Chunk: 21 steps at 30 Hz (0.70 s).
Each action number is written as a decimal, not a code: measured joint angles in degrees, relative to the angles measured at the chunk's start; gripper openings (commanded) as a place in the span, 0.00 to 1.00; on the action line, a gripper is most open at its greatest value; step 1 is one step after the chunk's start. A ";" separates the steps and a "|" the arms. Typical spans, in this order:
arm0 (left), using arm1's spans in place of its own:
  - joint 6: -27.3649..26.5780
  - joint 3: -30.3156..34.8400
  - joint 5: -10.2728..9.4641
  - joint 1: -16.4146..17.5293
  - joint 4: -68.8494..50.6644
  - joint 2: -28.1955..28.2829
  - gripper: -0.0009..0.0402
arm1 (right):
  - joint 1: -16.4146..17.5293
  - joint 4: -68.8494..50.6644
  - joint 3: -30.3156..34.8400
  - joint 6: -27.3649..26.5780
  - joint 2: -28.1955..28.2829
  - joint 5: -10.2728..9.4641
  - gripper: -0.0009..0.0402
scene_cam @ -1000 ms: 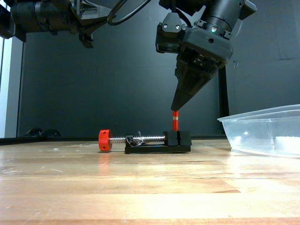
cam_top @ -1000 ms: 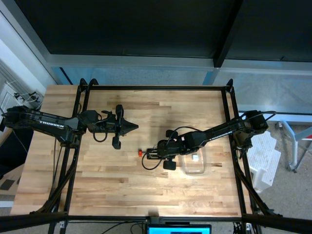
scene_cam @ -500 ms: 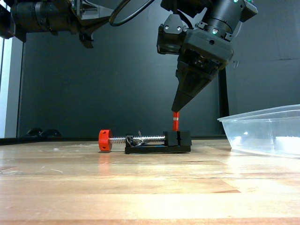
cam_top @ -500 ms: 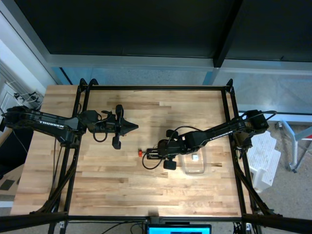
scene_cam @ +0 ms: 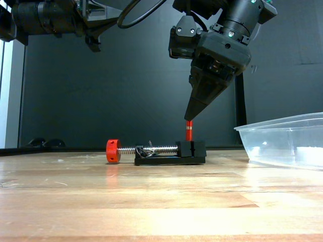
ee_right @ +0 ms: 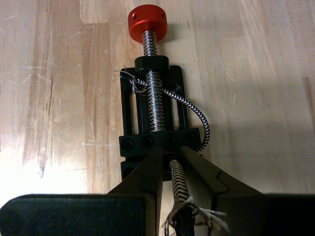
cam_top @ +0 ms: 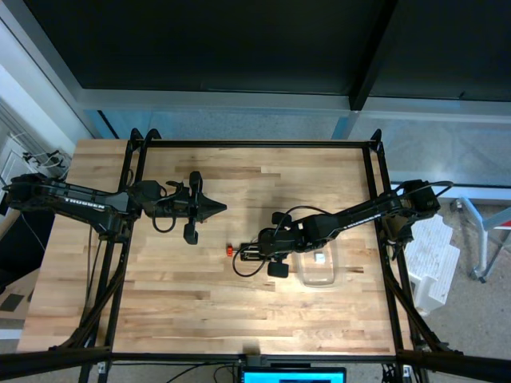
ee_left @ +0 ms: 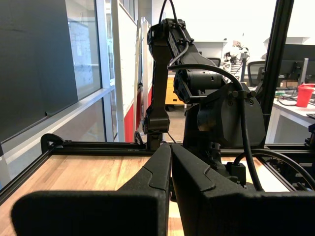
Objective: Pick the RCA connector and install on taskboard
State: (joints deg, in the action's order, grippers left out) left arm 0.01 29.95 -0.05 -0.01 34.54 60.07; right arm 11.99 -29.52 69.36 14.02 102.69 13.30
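Note:
The taskboard (scene_cam: pixel 169 154) is a small black block with a red knob (scene_cam: pixel 112 150) on a threaded screw, lying mid-table. The RCA connector (scene_cam: pixel 189 131), a thin red plug, stands upright on the block's right end. My right gripper (scene_cam: pixel 190 116) points down onto the plug's top and is shut on it. In the right wrist view the fingertips (ee_right: pixel 156 157) flank the plug, and its braided cable (ee_right: pixel 178 179) runs back between them over the taskboard (ee_right: pixel 152 118). My left gripper (cam_top: pixel 219 208) hangs parked at the left, shut (ee_left: pixel 171 147) and holding nothing.
A clear plastic tray (cam_top: pixel 318 271) holding a small white cube (cam_top: pixel 319 258) sits just right of the taskboard (cam_top: pixel 249 254). Its wall (scene_cam: pixel 287 138) rises close beside the right gripper. A black frame borders the table.
The right gripper's wrist rose and tilted very slightly while its tips stayed on the plug. The left arm has not moved.

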 measured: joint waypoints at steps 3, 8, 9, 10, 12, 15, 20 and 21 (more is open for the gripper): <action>-0.02 -0.02 0.02 0.00 0.00 0.00 0.02 | 0.00 -0.04 0.09 -0.02 0.00 0.00 0.03; 0.00 -0.02 0.00 0.00 0.00 0.00 0.02 | 0.00 -0.17 0.17 -0.02 -0.20 0.00 0.10; 0.00 0.00 0.02 0.00 0.00 0.00 0.02 | 0.00 -0.20 0.17 -0.02 -0.22 0.00 0.12; 0.00 -0.02 0.00 0.00 -0.02 0.00 0.02 | 0.00 -0.20 0.17 -0.02 -0.26 0.00 0.13; -0.02 0.00 0.02 0.00 0.00 0.00 0.02 | 0.00 -0.20 0.17 -0.02 -0.35 0.00 0.16; 0.00 0.00 0.02 0.00 0.00 0.02 0.02 | -0.02 -0.35 0.09 -0.04 -0.59 0.15 0.19; 0.00 0.00 0.02 0.00 -0.02 0.02 0.02 | -0.04 -1.03 -0.07 -0.07 -1.11 0.11 0.22; 0.00 -0.02 0.02 0.00 0.00 0.00 0.02 | -0.07 -1.03 -0.07 -0.07 -1.33 0.13 0.23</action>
State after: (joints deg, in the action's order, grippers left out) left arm 0.01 29.93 -0.03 -0.01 34.54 60.07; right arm 11.92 -30.55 69.30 13.96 101.36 13.43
